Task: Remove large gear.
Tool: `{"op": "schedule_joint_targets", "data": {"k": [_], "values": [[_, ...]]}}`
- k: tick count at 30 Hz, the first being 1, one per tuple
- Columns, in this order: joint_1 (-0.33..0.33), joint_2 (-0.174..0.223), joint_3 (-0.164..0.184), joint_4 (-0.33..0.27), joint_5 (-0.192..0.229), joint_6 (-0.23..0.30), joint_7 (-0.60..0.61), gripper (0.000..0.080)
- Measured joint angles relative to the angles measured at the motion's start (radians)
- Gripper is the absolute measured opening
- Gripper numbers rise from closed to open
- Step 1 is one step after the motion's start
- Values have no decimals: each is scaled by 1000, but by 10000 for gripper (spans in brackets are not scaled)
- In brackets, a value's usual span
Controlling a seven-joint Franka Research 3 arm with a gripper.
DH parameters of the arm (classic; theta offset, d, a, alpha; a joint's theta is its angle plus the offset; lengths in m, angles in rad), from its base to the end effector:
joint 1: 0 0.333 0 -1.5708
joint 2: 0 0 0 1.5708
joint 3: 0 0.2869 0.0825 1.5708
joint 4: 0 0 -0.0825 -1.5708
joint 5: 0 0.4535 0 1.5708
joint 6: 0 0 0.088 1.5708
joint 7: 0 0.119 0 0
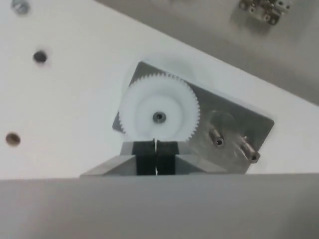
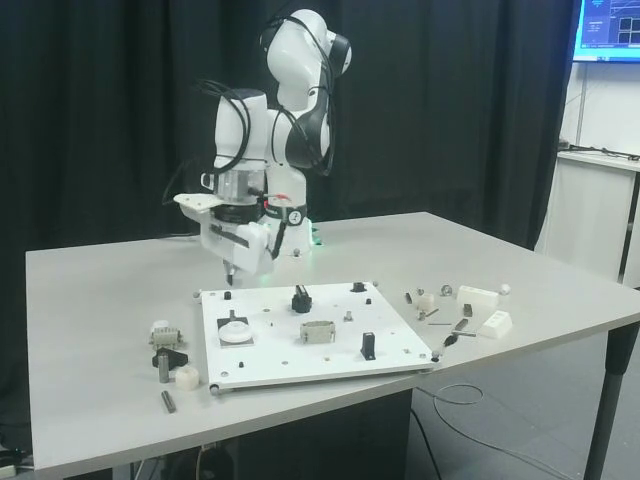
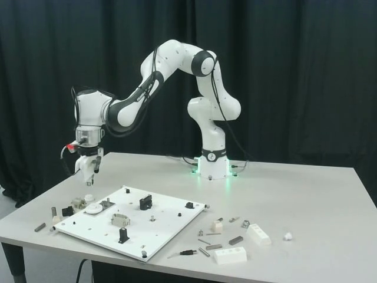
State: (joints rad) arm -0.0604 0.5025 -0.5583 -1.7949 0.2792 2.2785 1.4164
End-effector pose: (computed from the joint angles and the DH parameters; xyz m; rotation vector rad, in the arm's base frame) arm 0.5828 -0.3865 0.2325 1.4944 -2.7510 0.1251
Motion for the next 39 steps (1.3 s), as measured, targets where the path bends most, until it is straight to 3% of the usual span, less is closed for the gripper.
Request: {"op": "schedule_joint_targets", "data": {"k": [11,19,39], "values": [[5,-17,0,0,-5,-21,-375,0],[6,-17,0,2,-3,-35,-808,0],[19,-17,1,9,-2,-47,-1065,0]]}}
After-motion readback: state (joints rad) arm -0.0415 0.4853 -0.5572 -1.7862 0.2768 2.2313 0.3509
